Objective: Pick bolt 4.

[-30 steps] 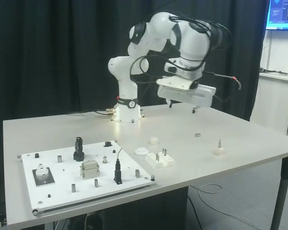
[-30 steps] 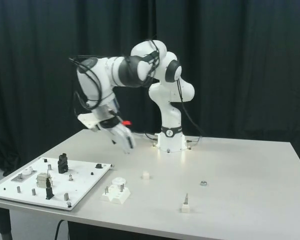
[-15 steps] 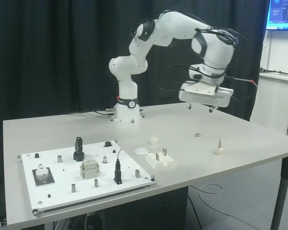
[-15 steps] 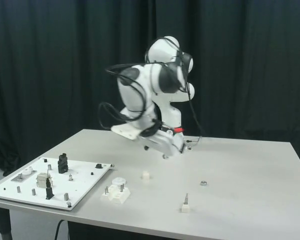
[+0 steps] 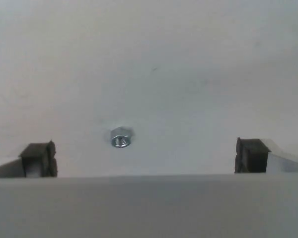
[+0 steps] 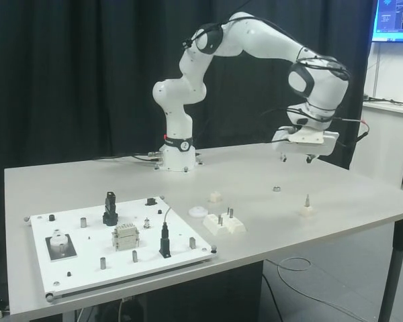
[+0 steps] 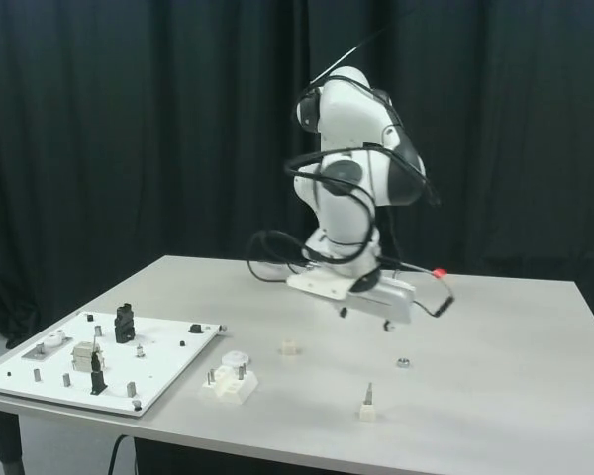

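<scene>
1. Since a second earlier, when I hung above the middle of the table, my arm had swung across the grey table (image 6: 87,178) away from the white board and out over the far side, where the nut lay.
2. My gripper (image 5: 145,157) hovered well above the tabletop with its fingers spread wide and nothing between them; the wrist view showed a hex nut (image 5: 121,138) on the bare surface below, nearer one fingertip (image 5: 38,158) than the other.
3. What I took to be bolt 4 (image 6: 307,202) stood upright in a small white block (image 6: 306,212) near the table's front edge, apart from the nut (image 6: 277,189) and not beneath my gripper (image 6: 296,159). I could not confirm the numbering from any view.
4. I judged the pick not yet begun: the bolt was untouched and still seated in its block, and I had yet to come over it, descend, clamp the shank and lift it out.
5. As for holders, a larger white block (image 6: 224,224) held two upright pins, with a round white disc (image 6: 197,212) and a small white cube (image 6: 215,196) just beside it.
6. On the white assembly board (image 6: 121,265) sat black connectors (image 6: 109,208), a grey socket block (image 6: 124,237) and several short pegs in their holes.
</scene>
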